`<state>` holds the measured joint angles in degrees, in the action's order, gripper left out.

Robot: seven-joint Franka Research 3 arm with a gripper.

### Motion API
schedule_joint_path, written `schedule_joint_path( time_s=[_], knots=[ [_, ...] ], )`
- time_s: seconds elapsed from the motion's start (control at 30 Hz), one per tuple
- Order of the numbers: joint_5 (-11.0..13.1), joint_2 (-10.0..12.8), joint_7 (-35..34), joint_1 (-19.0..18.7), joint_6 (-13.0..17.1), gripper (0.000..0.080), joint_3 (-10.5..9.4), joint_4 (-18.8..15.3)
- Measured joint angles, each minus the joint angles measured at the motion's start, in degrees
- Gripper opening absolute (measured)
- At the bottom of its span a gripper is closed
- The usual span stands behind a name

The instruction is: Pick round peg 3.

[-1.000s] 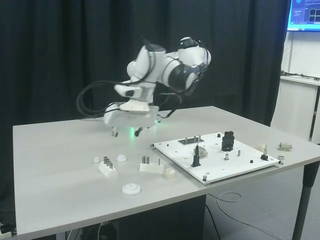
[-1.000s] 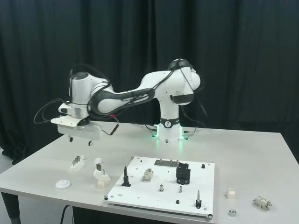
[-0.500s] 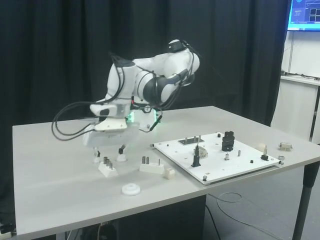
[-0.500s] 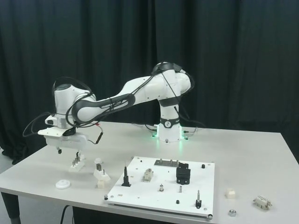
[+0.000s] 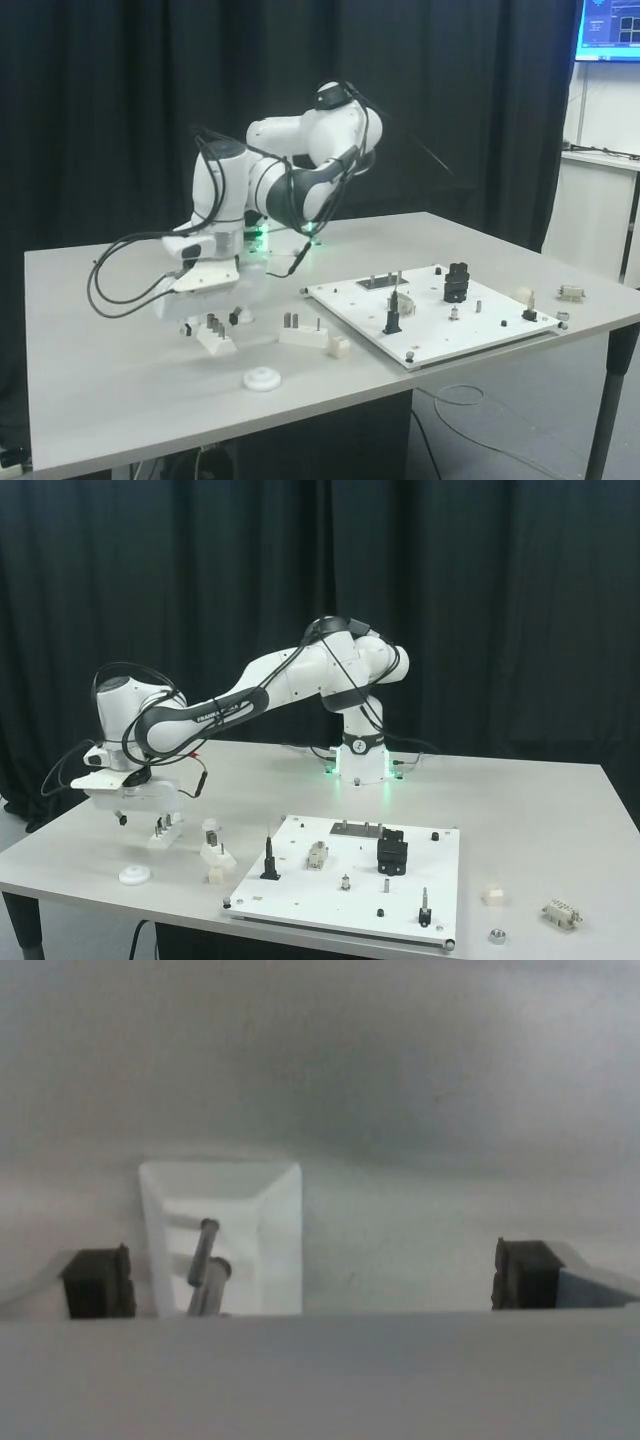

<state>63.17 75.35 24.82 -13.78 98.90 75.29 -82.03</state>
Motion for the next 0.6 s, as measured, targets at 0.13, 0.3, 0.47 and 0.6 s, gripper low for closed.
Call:
schedule_joint_path(
  time_s=[0.13,0.3,0.47,0.6],
  knots=[
    [-1.13,-0.1,0.0,0.74,-2.19,0.08,-0.13,1.12],
    [-2.19,-0.21,-0.02,1.13,-4.42,0.08,-0.13,1.71],
    [-3.18,-0.21,-0.11,1.3,-6.02,0.08,-0.25,1.74],
    [-3.89,-0.21,-0.5,1.53,-6.54,0.08,-0.72,1.62]
  ],
)
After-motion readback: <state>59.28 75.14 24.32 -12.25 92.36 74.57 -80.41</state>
